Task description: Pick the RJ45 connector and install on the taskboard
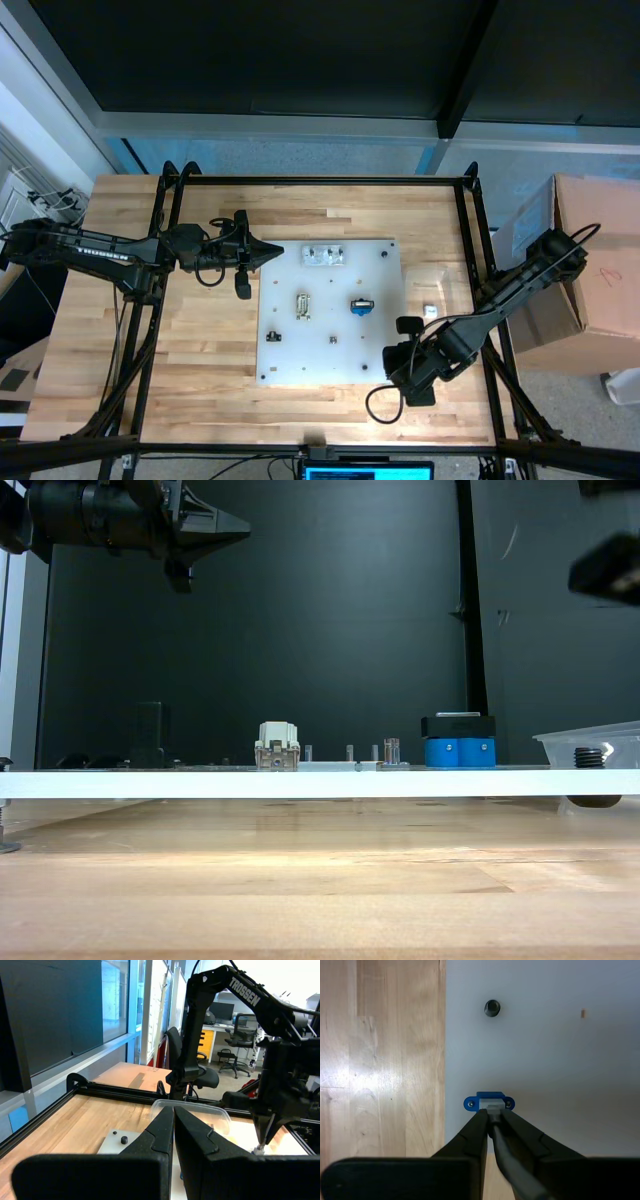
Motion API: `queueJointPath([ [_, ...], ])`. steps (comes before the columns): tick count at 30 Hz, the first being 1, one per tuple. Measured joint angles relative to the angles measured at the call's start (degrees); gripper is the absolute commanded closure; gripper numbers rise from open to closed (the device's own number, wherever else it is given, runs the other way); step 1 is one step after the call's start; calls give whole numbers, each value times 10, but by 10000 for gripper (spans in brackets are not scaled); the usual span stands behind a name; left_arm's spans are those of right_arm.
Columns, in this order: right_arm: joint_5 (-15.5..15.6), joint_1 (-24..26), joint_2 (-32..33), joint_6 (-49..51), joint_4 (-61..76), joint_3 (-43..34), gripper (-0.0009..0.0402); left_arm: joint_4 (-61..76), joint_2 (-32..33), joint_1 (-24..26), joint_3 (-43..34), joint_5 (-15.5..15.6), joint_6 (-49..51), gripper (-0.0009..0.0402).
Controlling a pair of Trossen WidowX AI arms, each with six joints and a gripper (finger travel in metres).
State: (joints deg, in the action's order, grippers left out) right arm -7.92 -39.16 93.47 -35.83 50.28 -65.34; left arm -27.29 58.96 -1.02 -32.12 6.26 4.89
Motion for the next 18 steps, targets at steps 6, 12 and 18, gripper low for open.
queueJointPath([
  [6,1,0,-8,-3,2,-2,266,0,0,0,0,0,0,393],
  [12,0,0,-52,-11,25,-2,227,0,0,0,0,0,0,393],
  [18,-8,0,-108,-21,53,-3,211,0,0,0,0,0,0,393],
])
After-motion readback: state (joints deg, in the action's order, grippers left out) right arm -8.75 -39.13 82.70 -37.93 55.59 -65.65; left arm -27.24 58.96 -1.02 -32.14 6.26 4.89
